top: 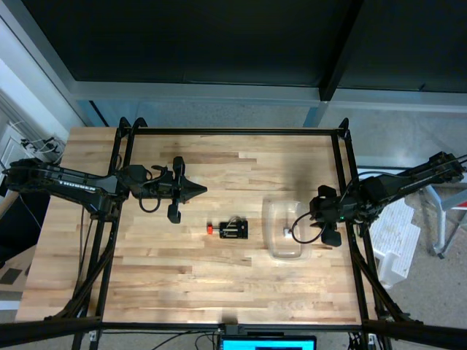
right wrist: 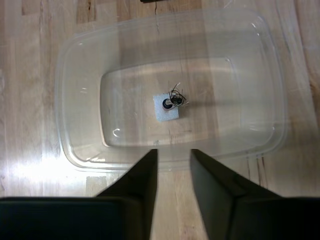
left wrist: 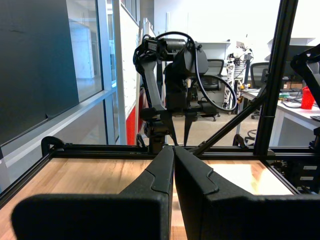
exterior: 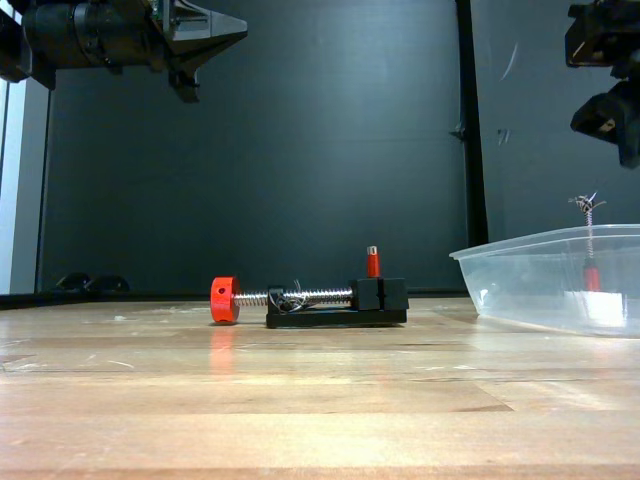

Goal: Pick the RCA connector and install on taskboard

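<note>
Pickup stage: hovering right gripper (right wrist: 172, 152) above tray (right wrist: 80, 100) rim, fingers slightly parted for connector (right wrist: 170, 104) inside; holding left gripper (left wrist: 173, 148) far from tray, fingers closed, leaving taskboard (top: 232, 229) unobstructed.

I'm running this from afar, and it reads as a robotics lab. The wooden table (top: 182, 277) sits inside a black metal frame (top: 233, 132) that carries both arms. Beyond the left gripper (left wrist: 173, 150), fingers pressed together high over the table's left side, I see office chairs (left wrist: 256, 72), a white desk (left wrist: 295, 107) and a glass partition (left wrist: 85, 50) (a shared open room, clearly). The right gripper (right wrist: 173, 152), fingers parted, hangs above a clear plastic tray (right wrist: 75, 145). A monitor (top: 268, 343) glows at the near edge.
</note>
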Controlling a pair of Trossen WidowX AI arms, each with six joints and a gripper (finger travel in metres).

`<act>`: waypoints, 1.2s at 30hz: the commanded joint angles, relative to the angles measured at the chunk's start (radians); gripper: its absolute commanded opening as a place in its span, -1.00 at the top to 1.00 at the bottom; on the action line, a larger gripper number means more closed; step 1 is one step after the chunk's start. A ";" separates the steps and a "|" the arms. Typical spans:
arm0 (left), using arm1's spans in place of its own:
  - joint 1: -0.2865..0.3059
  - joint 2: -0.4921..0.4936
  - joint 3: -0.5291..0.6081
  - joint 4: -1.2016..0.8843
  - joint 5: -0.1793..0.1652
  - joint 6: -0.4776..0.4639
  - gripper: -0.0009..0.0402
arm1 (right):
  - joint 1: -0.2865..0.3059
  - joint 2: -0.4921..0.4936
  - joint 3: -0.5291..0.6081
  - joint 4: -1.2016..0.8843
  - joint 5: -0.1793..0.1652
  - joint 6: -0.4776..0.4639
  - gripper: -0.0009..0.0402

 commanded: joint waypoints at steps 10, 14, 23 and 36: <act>0.000 0.000 0.000 0.000 0.000 0.000 0.96 | 0.005 0.036 -0.087 0.140 0.003 0.006 0.13; 0.000 0.000 0.000 0.000 0.000 0.000 0.96 | 0.007 0.066 -0.110 0.186 0.013 0.006 0.13; 0.000 0.000 0.000 0.000 0.000 0.000 0.96 | 0.009 0.115 -0.165 0.304 0.030 0.006 0.13; 0.000 0.000 0.000 0.000 0.000 0.000 0.96 | 0.009 0.270 -0.166 0.422 0.056 0.001 0.13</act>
